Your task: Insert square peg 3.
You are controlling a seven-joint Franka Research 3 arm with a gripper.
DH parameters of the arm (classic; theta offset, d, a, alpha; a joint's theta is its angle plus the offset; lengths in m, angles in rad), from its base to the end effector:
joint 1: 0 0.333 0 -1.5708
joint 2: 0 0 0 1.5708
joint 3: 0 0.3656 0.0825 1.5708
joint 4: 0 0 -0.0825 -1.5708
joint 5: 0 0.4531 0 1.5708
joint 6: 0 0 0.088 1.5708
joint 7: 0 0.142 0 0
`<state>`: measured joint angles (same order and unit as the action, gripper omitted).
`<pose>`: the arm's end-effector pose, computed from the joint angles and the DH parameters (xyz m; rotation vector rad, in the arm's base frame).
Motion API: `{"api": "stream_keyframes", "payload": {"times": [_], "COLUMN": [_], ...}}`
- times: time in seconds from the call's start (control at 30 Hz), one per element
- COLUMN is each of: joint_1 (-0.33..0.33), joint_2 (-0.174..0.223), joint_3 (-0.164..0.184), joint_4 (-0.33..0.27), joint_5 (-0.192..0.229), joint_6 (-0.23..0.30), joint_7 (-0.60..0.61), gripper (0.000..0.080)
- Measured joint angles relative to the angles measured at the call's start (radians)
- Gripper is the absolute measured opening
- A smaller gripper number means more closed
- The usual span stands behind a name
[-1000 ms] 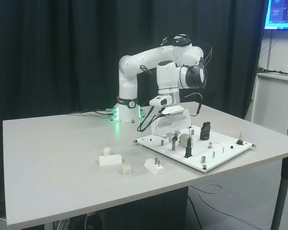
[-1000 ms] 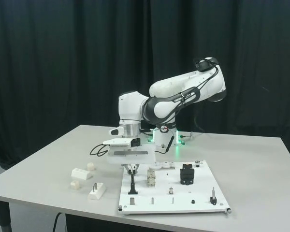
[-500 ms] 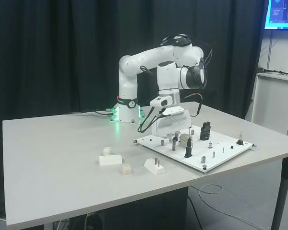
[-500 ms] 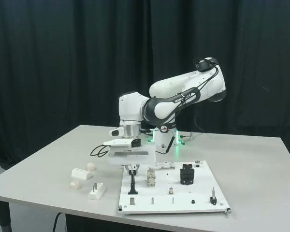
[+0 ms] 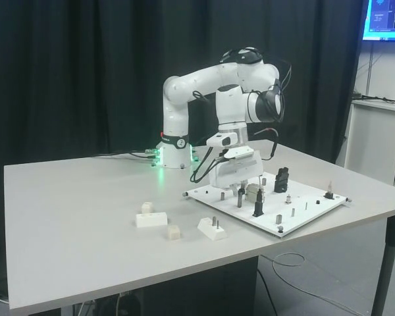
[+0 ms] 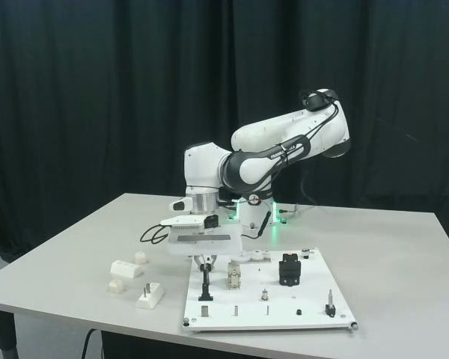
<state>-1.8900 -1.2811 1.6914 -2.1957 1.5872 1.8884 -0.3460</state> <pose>0.6005 -0.0497 0.1881 -2.8791 0.9090 -0.2250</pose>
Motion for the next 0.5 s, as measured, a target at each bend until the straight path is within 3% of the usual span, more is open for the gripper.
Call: {"api": "stream_keyframes", "payload": {"times": [0.5], "joint_1": [0.000], "joint_2": [0.000], "joint_3": [0.007], "joint_4": [0.000], "joint_5": [0.012], "joint_6": [0.018], "joint_7": [0.000], "gripper": [0.0107]}}
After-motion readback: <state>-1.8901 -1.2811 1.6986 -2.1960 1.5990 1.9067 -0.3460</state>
